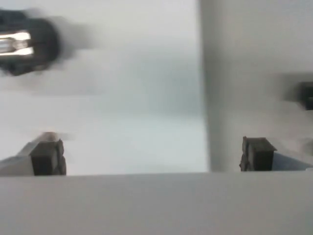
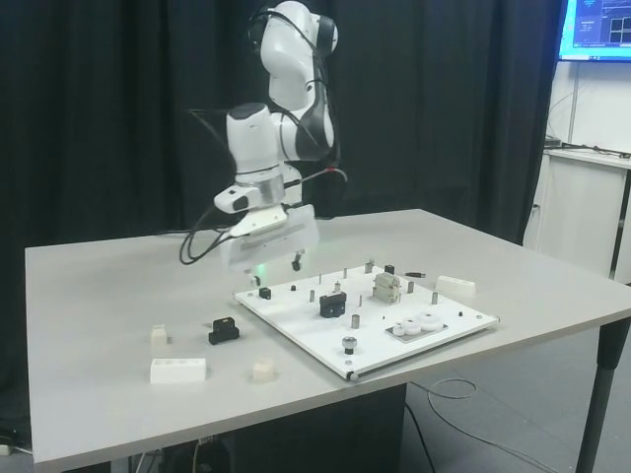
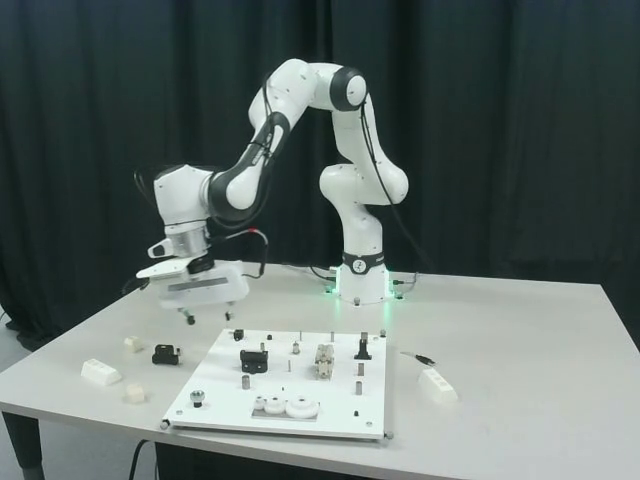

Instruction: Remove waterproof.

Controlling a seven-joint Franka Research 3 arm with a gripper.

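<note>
The arm [image 3: 300, 130] is white with black joint bands, and a small green light [image 3: 330, 290] glows at its base, left of centre in the second room view — all against a plain black curtain [image 3: 500, 130] that fills the background. The table [image 3: 520, 340] is a flat, unpatterned grey, and the board [image 3: 330, 400] lying on it is white, dotted with small black and grey fittings. To the left of the board sit a black block [image 3: 166, 354] and several white blocks [image 3: 101, 372] — in the wrist view, the two fingertips [image 1: 47, 157] show black over the white surface.
</note>
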